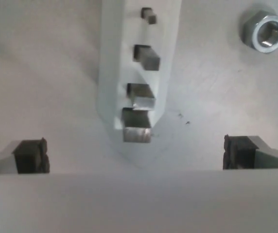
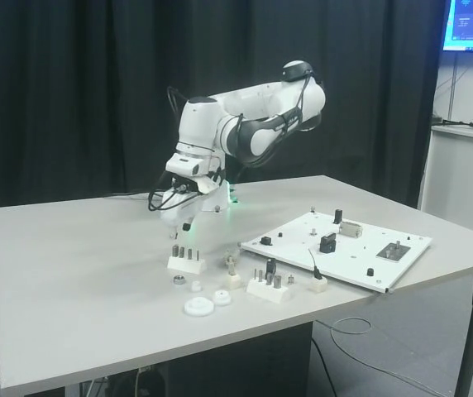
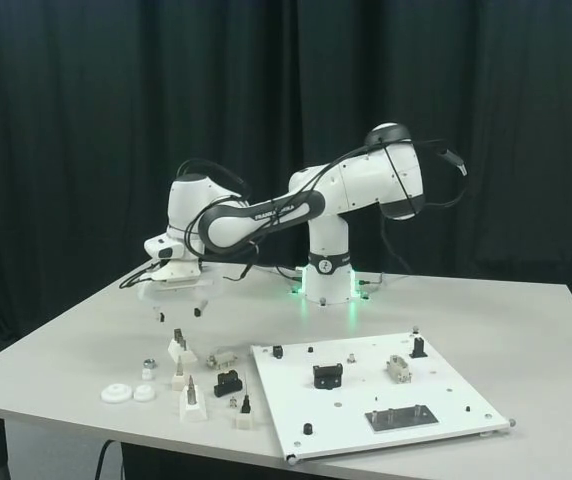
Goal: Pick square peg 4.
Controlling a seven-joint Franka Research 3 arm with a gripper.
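Square peg 4 (image 1: 137,126), the largest of 4 square pegs, stands at the end of a white holder block (image 1: 117,73) on the grey table (image 2: 71,256), directly below the gripper (image 1: 134,154). The gripper hovers above it with its jaws spread wide, holding nothing. A steel hex nut (image 1: 264,31) lies on the table near the block. Black curtains (image 3: 86,120) close off the room behind, and a white assembly board (image 3: 366,400) lies well apart. Lettering on the arm (image 3: 266,215) is too small to read.
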